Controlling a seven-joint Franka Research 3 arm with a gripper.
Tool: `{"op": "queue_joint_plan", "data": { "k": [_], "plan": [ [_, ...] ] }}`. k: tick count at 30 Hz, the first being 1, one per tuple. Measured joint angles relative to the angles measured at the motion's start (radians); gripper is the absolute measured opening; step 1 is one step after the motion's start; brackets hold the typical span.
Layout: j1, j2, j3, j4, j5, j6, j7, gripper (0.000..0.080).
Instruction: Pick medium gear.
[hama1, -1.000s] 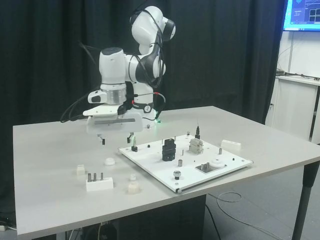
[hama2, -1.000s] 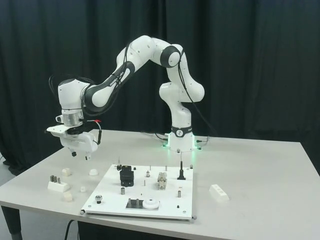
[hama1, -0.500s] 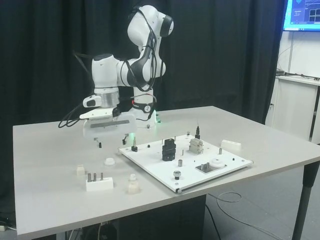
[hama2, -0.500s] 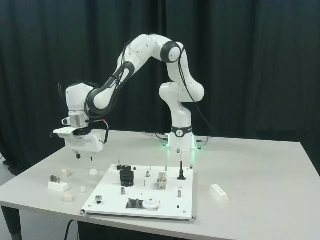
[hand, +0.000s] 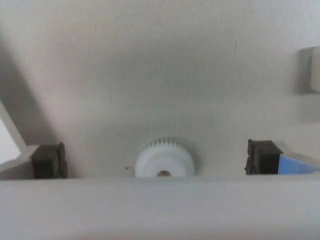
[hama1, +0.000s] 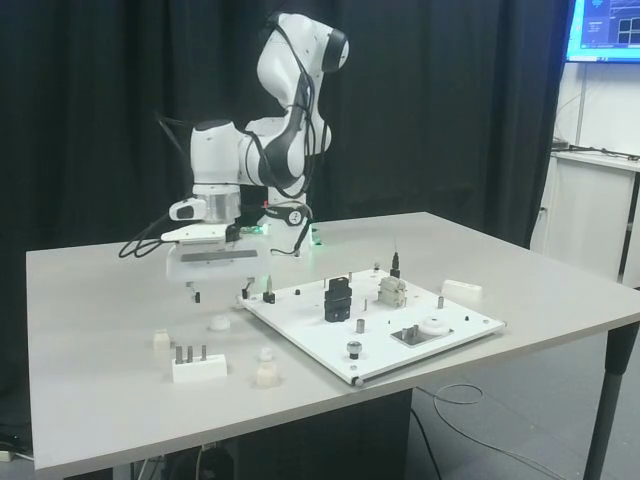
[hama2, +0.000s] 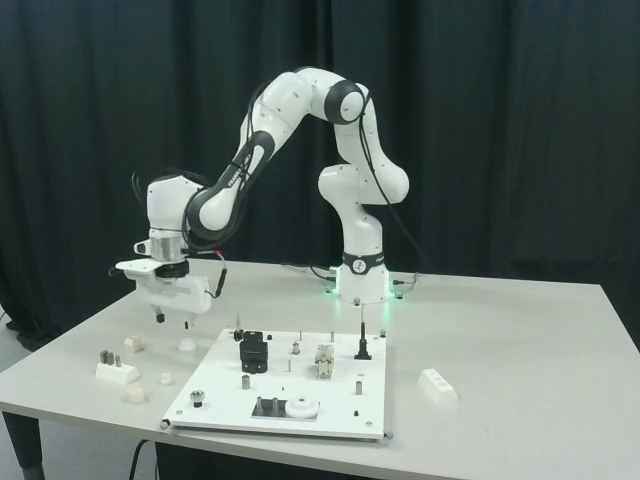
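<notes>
"Where was the gear?"

"The medium gear (hand: 164, 161) lay flat on the grey table (hand: 150, 65), right under me, between my two fingers (hand: 49, 161). My fingers were spread wide and held nothing."

"How did you want to grab it well?"

"I thought I should go straight down, keep it in the middle, and squeeze gently on its sides."

"What was it like?"

"Round, white, with tiny teeth all around and a little hole in the middle. It looked like smooth, hard plastic. The table looked flat and dull."

Matt white plastic gear (hand: 164, 161)
</notes>
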Motion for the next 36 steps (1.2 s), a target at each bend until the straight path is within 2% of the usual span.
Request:
{"op": "queue_joint_plan", "data": {
  "k": [5, 9, 27, 36],
  "plan": [
    [0.008, 0.001, 0.001, -0.032, 0.004, 0.043, 0.000, 0.0800],
    [0.010, 0.001, 0.001, -0.048, 0.004, 0.058, 0.000, 0.0800],
    [-0.010, 0.002, -0.002, -0.053, 0.005, 0.040, -0.004, 0.0800],
    [-0.014, 0.011, 0.002, -0.053, 0.034, 0.040, -0.019, 0.0800]
  ]
}}
